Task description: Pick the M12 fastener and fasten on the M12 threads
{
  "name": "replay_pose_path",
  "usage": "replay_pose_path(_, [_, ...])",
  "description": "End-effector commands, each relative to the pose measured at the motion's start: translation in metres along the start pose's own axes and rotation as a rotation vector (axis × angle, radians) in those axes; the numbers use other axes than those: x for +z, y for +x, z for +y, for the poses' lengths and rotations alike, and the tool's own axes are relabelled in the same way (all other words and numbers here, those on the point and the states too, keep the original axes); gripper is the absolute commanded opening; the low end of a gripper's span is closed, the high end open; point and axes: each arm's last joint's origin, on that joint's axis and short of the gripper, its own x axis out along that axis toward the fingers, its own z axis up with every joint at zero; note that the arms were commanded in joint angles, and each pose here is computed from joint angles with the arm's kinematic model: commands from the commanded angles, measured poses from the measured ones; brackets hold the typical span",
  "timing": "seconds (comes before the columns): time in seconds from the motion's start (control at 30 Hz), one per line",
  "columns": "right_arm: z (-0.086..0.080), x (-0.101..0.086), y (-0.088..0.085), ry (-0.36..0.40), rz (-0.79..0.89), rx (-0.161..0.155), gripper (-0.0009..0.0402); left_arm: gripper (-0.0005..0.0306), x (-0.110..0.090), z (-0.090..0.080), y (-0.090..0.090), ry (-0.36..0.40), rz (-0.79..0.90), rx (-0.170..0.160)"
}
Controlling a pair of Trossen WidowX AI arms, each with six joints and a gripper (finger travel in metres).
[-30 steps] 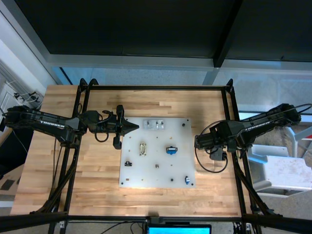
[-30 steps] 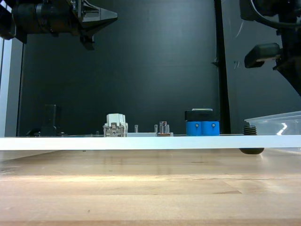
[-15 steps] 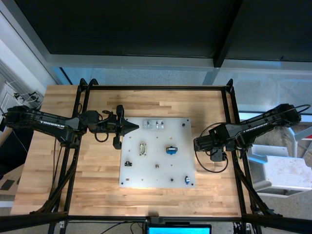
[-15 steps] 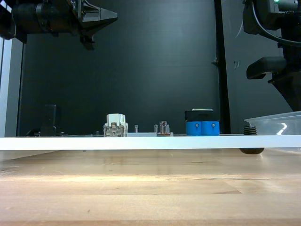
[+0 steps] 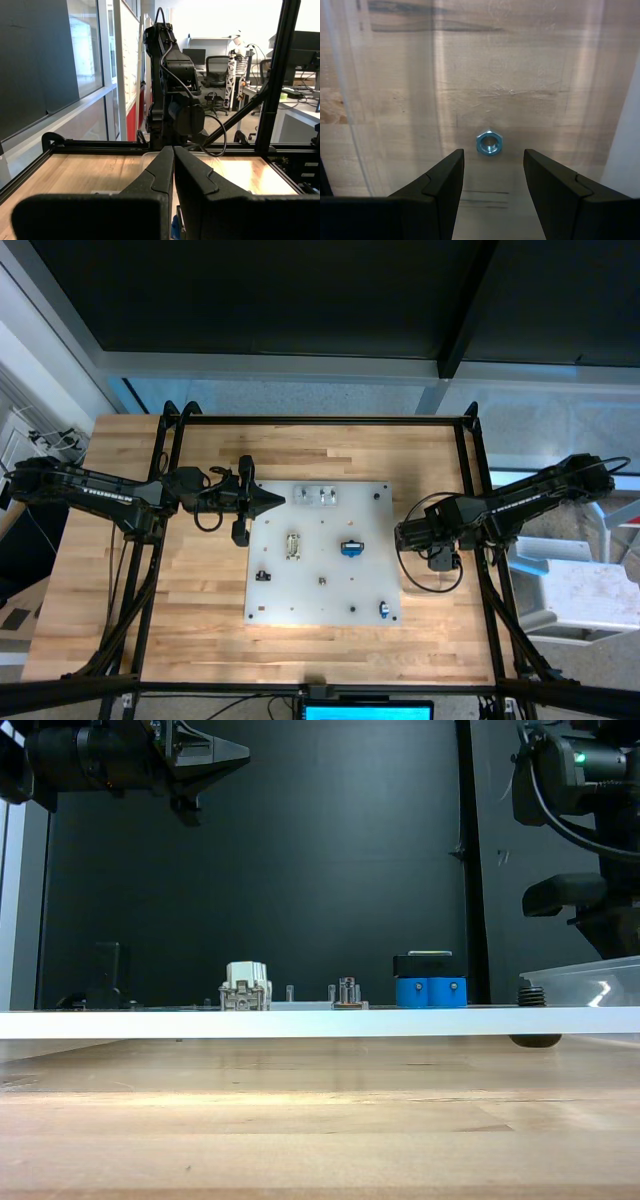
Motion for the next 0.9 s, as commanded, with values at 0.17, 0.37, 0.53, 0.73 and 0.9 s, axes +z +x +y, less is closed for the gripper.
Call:
replay_pose_path(0.17, [-0.002,-0.003,0.012,0.020,-0.007,0.011,0.0165,0.0000,0.000,0.000,0.000,0.000,0.000,0.000])
replay_pose_path(0.37, [-0.001,-0.005,0.019,0.034,-0.010,-0.006,0.0165,0.0000,0.000,0.000,0.000,0.000,0.000,0.000])
replay_pose_path(0.53, [0.000,-0.006,0.022,0.035,-0.009,-0.003,0.0165,0.0000,0.000,0.000,0.000,0.000,0.000,0.000])
replay_pose_path(0.73, [-0.001,-0.006,0.026,0.038,-0.008,0.010,0.0165,0.0000,0.000,0.000,0.000,0.000,0.000,0.000])
replay_pose_path(0.9, [-0.004,-0.006,0.031,0.039,-0.004,0.024,0.0165,0.0000,0.000,0.000,0.000,0.000,0.000,0.000])
